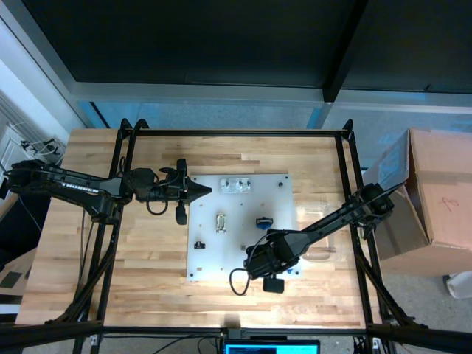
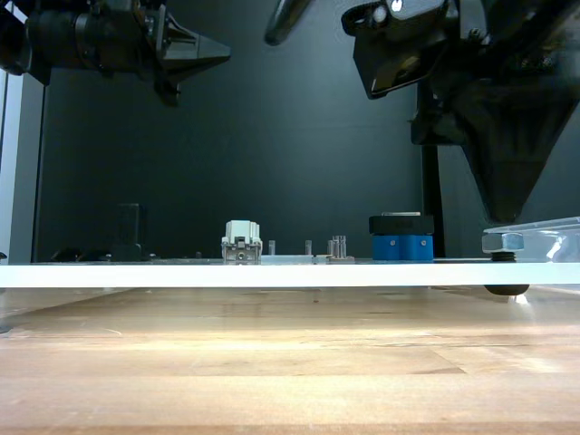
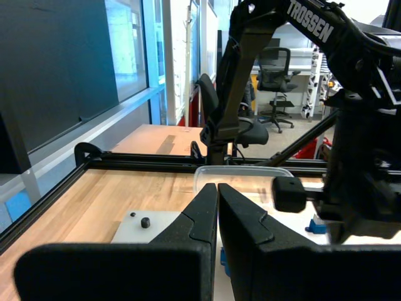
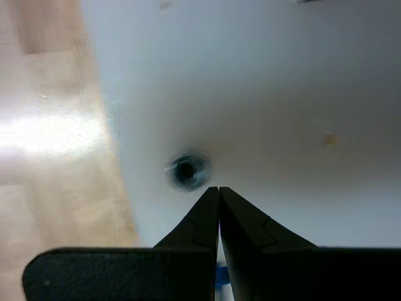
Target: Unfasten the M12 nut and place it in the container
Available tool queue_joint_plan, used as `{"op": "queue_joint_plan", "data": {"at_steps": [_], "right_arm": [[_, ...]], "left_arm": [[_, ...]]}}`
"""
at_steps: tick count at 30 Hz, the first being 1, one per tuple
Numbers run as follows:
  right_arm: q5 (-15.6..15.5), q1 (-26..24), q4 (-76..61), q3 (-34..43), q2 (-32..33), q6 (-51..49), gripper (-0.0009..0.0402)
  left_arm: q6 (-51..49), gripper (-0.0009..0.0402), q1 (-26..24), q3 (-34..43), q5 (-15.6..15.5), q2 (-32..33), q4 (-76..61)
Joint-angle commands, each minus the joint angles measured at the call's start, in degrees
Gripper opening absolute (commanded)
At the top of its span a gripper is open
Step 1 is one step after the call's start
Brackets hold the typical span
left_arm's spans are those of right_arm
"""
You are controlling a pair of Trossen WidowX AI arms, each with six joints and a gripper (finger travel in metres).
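The small silver M12 nut (image 2: 503,242) sits on its black stud (image 2: 503,257) at the white board's (image 1: 214,254) near right edge. In the right wrist view the nut (image 4: 187,170) shows its dark centre just beyond my shut fingertips. My right gripper (image 2: 501,214) points straight down a little above the nut, shut with nothing between its fingers. From above, the right gripper (image 1: 269,258) hides the stud. My left gripper (image 1: 200,190) hovers high over the board's far left edge, shut and empty (image 3: 217,188). The clear container (image 1: 324,236) lies right of the board and shows no nut inside.
A blue block with a black cap (image 2: 400,237) and a grey connector (image 2: 241,245) stand on the board. A silver post (image 1: 220,223) stands mid-board. Black frame rails (image 1: 236,133) border the wooden table, and a cardboard box (image 1: 431,199) sits off its right side.
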Motion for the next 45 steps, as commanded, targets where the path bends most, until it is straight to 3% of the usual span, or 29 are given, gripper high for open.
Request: {"op": "queue_joint_plan", "data": {"at_steps": [1, 4, 33, 45], "right_arm": [[-6.1, 0.0, 1.7, 0.3, -0.3, -0.1, 0.0], [-7.8, 0.0, 3.2, 0.2, -0.3, -0.2, 0.0], [-1.1, 0.0, 5.3, -0.7, 3.0, -0.1, 0.0], [-0.7, 0.0, 4.2, -0.7, 2.9, -0.3, 0.0]], "left_arm": [[0.0, 0.0, 0.0, 0.0, 0.0, 0.0, 0.0], [0.0, 0.0, 0.0, 0.0, 0.0, 0.0, -0.1], [0.0, 0.0, 0.0, 0.0, 0.0, 0.0, 0.0], [0.0, 0.0, 0.0, 0.0, 0.0, 0.0, 0.0]]}}
